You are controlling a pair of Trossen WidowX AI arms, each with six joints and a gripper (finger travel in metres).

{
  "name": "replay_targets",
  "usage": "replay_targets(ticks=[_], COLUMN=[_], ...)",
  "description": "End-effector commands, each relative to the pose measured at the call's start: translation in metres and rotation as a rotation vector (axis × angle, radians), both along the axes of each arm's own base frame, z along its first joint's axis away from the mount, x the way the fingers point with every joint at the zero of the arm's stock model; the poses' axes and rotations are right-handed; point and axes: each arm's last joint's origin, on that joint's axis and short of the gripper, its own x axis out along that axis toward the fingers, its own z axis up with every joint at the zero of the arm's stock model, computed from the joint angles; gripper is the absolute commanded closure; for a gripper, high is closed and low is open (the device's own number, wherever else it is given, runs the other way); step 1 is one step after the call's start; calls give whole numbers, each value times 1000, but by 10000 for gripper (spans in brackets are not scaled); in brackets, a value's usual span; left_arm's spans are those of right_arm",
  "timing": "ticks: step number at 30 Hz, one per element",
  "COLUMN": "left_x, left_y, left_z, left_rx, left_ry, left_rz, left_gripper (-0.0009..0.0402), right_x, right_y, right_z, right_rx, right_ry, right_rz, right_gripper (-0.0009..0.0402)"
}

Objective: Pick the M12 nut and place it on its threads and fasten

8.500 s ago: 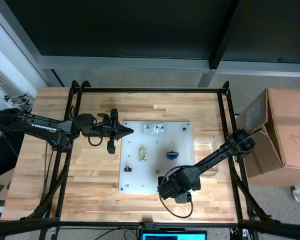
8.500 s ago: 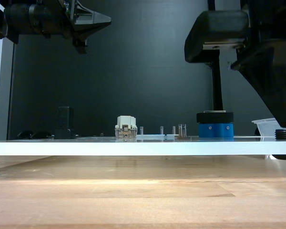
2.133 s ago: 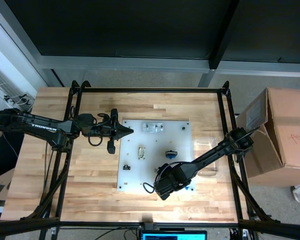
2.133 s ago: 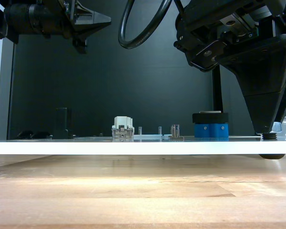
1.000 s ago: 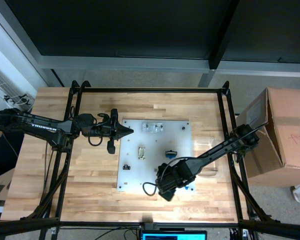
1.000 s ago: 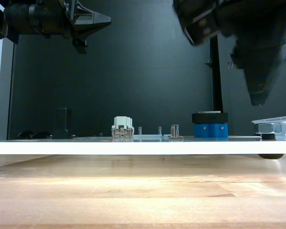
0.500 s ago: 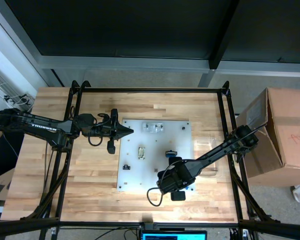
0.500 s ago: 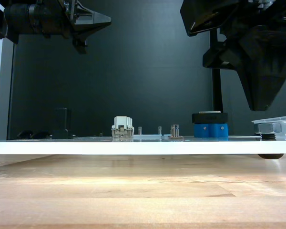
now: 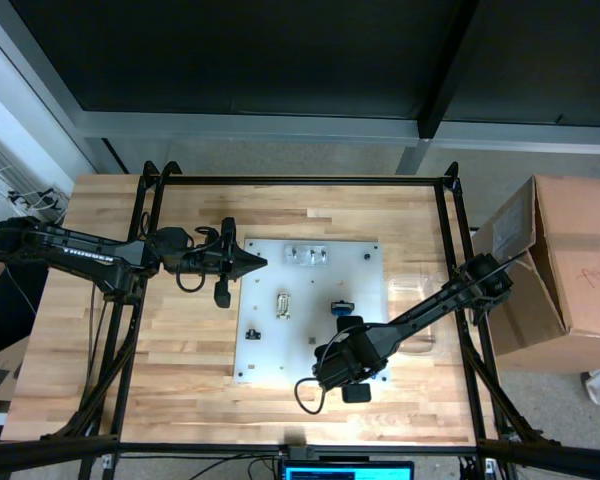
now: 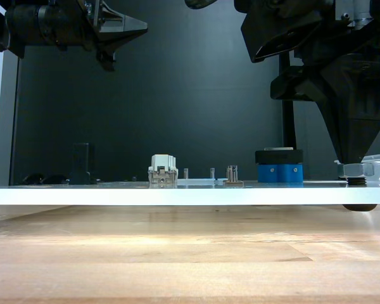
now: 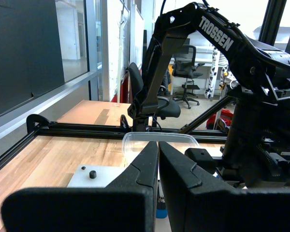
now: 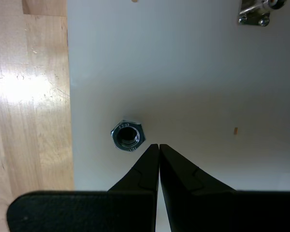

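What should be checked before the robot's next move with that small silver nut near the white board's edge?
1. Small silver nut on its short black ribbed stud: ok, it sits on top.
2. Nut run fully down: not ok, ribs show beneath it.
3. Nut square on the threads: cannot tell.
4. Right gripper gripping the nut: not ok; it is shut and empty, its tips beside the free nut.
5. Left gripper out of the way: ok; shut, raised by the flat white board's far left edge.
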Motion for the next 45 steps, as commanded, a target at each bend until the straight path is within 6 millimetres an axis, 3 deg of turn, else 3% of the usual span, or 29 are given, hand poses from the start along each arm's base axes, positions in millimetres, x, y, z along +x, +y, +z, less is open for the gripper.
replay_targets(ticks=[1,4,14,27,34,45], left_x=[0,0,0,0,0,0], left_y=[0,0,0,0,0,0], left_z=[0,0,0,0,0,0], left_rx=[0,0,0,0,0,0], left_ry=[0,0,0,0,0,0], left_rz=[0,0,0,0,0,0], left_gripper=[393,393,393,393,393,393], right_x=[0,-1,-4,-2,-5,-5], right_y=[4,8,-2,0,8,-1], right_z=[-1,-1,7,-2,-1,3], right_rx=[114,241,-8,7,266,-30], right_ry=[36,88,6,-22,89,-23], right_rz=[44,108,15,16,133,12], right_gripper=[393,393,393,393,393,393])
